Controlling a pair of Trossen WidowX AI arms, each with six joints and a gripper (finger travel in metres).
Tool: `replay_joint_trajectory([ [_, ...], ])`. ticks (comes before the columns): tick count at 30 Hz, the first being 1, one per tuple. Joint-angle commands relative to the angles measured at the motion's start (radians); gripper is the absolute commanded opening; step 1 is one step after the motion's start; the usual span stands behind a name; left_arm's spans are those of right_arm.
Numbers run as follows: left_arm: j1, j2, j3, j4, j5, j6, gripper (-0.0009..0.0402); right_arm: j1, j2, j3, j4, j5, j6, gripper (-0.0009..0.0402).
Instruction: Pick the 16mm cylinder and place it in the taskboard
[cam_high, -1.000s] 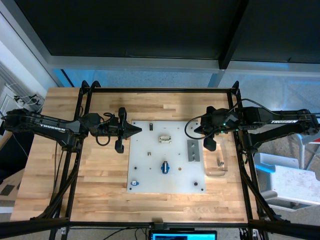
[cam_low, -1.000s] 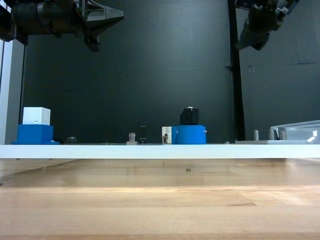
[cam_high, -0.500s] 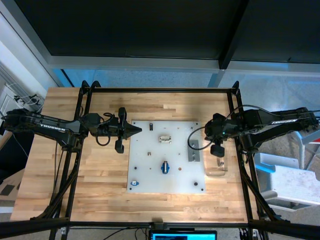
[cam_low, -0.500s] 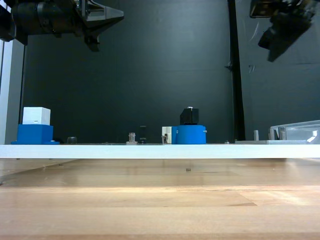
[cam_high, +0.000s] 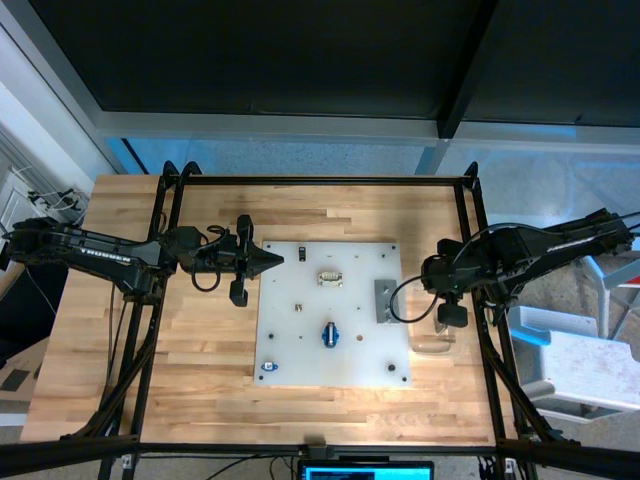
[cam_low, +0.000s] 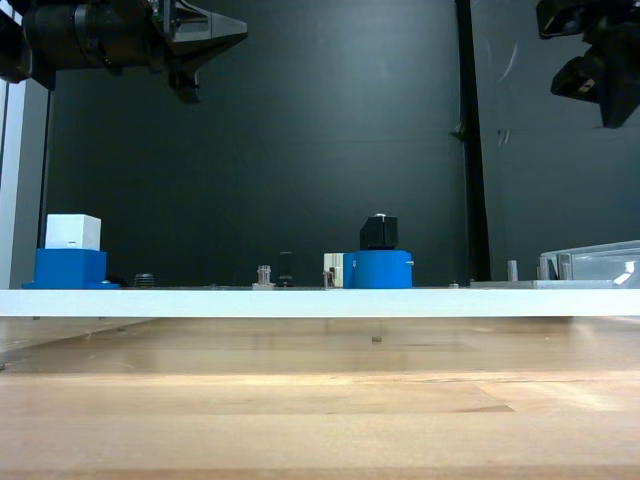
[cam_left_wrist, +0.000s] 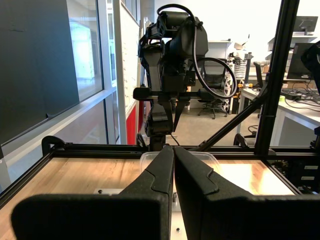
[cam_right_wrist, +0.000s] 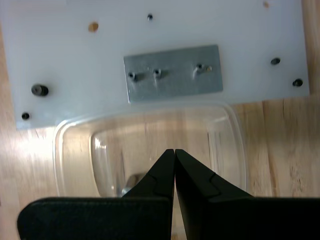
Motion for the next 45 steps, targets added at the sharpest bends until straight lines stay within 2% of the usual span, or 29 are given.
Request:
replay_joint_trajectory([
  [1,0.0,0.0,0.0,0.0,0.0,0.0,0.0,0.036,-0.002,-0.001,-0.026,0.002,0.011,0.0],
  [8,0.0,0.0,0.0,0.0,0.0,0.0,0.0,0.135,0.0,-0.002,-0.04,0.002,0.07,0.0],
  [19,0.0,0.0,0.0,0.0,0.0,0.0,0.0,0.224,0.0,-0.047,-0.066,-0.024,0.137,0.0],
  [24,0.0,0.0,0.0,0.0,0.0,0.0,0.0,0.257,0.0,-0.061,-0.074,-0.023,0.162,0.0],
  [33,0.0,0.0,0.0,0.0,0.0,0.0,0.0,0.271,0.0,-0.111,-0.089,-0.023,0.19,0.0007],
  [45,0.0,0.0,0.0,0.0,0.0,0.0,0.0,0.277,0.013,-0.132,-0.075,-0.023,0.2,0.0067],
])
